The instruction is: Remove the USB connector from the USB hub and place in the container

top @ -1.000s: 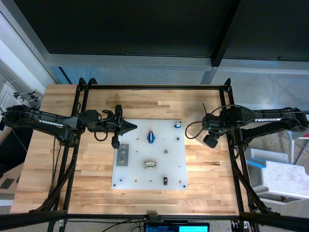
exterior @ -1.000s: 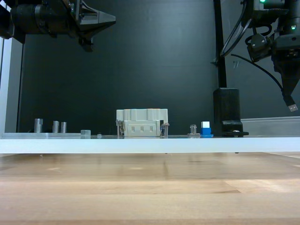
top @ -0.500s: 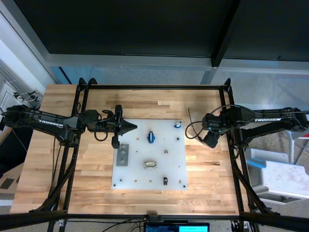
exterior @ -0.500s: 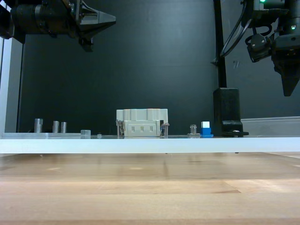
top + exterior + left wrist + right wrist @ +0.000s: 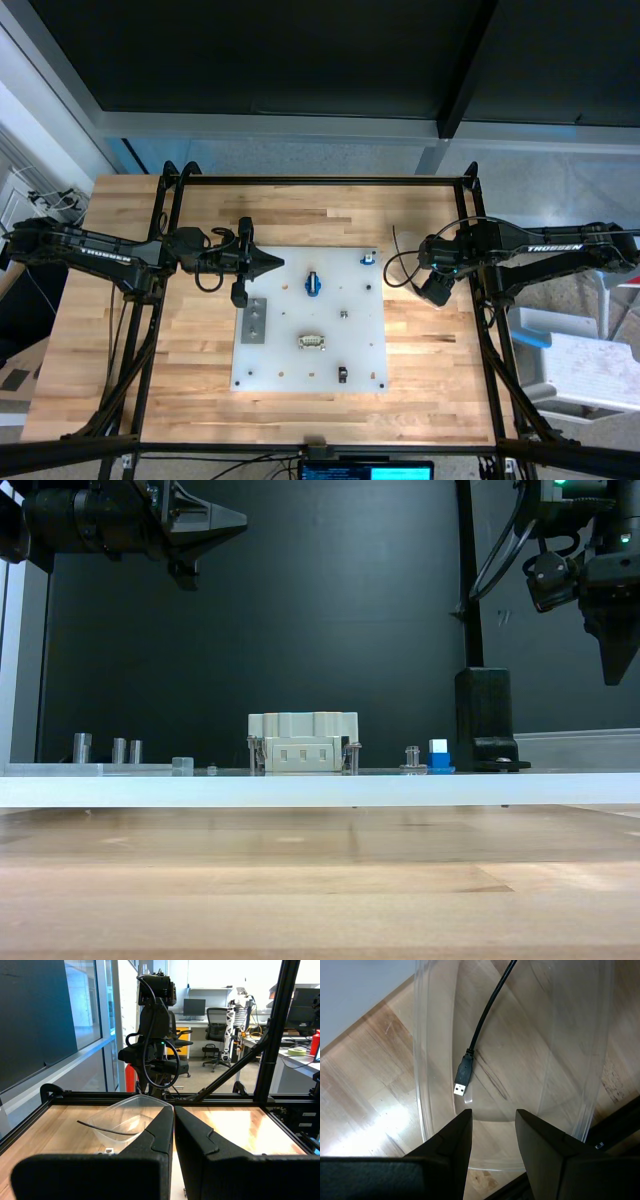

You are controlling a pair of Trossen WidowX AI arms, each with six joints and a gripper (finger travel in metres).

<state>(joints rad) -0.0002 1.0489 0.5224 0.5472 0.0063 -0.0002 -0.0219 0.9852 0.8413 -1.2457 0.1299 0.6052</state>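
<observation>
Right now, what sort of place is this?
Probably an office robotics lab: wooden bench, white task board, office chairs behind. Left claw hangs shut above the board's far-left corner; right claw hovers open over the container.

A white board (image 5: 300, 365) lies flat in the middle of the wooden table (image 5: 120, 350), with a grey metal block (image 5: 256, 322) by its left edge, a blue upright connector (image 5: 313, 284) toward the far side and a silvery-beige connector (image 5: 312, 343) nearer the front. A small blue piece (image 5: 367, 259) sits near the board's far right corner. From table height, the silvery-beige connector stands mid-board, three short metal pegs (image 5: 118, 750) to its left.
</observation>
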